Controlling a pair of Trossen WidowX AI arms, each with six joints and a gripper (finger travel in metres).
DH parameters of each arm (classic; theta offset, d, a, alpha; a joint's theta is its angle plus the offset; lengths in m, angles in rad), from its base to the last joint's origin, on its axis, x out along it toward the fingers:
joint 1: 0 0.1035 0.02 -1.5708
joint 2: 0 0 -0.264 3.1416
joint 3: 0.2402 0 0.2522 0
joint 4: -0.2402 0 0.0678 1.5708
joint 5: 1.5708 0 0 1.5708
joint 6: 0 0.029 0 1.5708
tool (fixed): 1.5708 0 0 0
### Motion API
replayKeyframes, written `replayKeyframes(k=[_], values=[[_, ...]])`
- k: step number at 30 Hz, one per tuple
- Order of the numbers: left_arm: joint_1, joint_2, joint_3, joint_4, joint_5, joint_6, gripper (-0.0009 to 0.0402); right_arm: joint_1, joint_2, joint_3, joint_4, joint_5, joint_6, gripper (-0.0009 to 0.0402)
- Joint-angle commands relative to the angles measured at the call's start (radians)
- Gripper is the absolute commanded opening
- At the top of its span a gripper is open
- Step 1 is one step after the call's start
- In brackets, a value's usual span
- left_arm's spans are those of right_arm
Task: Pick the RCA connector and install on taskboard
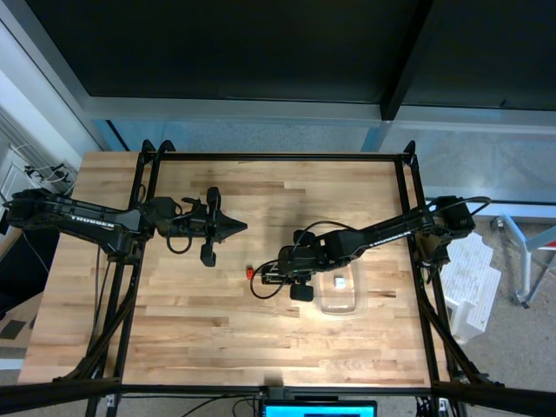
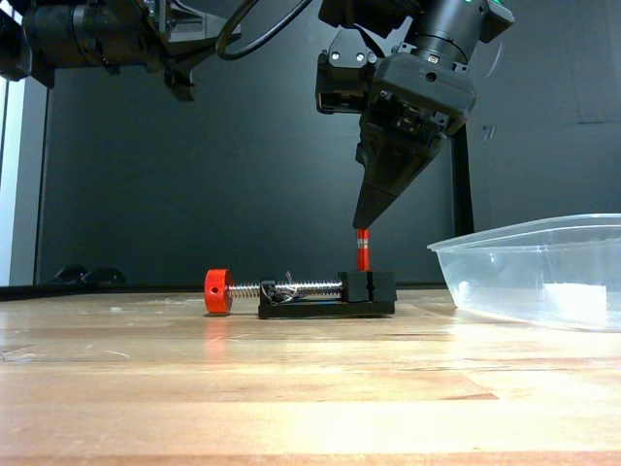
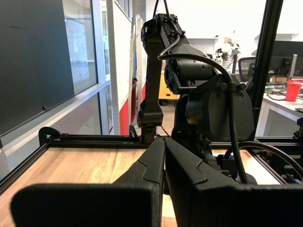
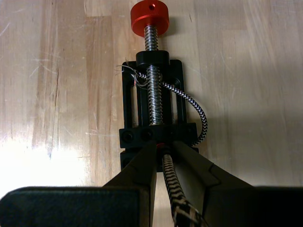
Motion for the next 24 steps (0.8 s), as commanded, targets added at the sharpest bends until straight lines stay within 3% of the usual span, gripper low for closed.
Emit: replayKeyframes(k=[1,19,24], values=[[0.0,0.0,0.0,0.0,0.0,0.0,0.0,-0.001,0.015,-0.002,0.005,-0.002,0.0,0.0],[0.0,0.0,0.0,0.0,0.0,0.0,0.0,-0.005,0.026,-0.002,0.005,-0.001,-0.003,0.0001],[0.0,0.0,0.0,0.0,0.0,0.0,0.0,-0.005,0.021,-0.002,0.005,-0.001,-0.003,0.0018]])
